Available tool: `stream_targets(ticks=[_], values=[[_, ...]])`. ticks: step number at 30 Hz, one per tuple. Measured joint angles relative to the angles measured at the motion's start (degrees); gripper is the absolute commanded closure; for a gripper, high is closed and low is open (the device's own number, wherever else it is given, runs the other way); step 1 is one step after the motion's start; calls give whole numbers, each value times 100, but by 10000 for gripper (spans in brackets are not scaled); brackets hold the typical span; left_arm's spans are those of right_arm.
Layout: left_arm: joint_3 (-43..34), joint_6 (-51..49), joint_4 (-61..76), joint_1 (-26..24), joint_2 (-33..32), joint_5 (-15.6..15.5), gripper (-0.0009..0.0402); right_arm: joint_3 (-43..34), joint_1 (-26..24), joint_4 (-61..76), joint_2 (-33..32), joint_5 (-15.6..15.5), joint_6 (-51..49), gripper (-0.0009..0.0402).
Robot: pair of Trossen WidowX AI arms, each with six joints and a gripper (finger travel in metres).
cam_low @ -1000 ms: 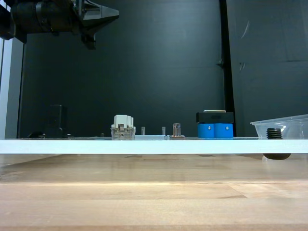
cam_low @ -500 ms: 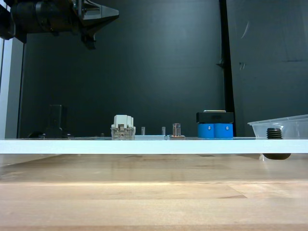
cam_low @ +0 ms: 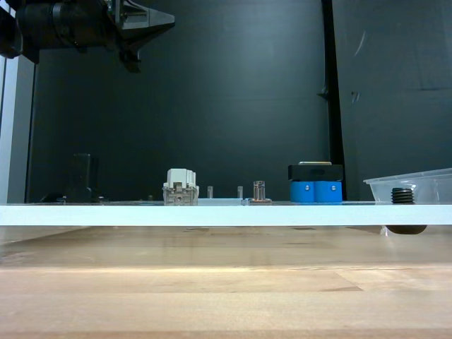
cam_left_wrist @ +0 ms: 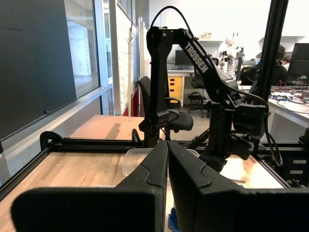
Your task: Remove the RJ45 connector from the taskboard and place in the container
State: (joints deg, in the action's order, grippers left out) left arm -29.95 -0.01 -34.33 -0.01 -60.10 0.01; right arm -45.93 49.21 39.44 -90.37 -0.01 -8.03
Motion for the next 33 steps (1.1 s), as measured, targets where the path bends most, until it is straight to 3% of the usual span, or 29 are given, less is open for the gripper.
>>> stream_targets(ticks=[2,8,15,18,23,33], values=[[0,-2,2,0,0,-2,393,0,-2,7,11,-90,24,395],[0,0,0,0,0,0,393,7,7,92,131,-260,210,388],[2,-2,2,0,0,0,393,-20,-22,289,861,-199,1137,393],[0,0,0,0,0,-2,393,-201,-59,680,1174,-31,1727,393],[0,0,0,0,0,-2,393,-610,-175,1646,1436,507,2538,393],[2,0,0,0,0,-2,393,-761,-975,2343,2000,640,3705,393]])
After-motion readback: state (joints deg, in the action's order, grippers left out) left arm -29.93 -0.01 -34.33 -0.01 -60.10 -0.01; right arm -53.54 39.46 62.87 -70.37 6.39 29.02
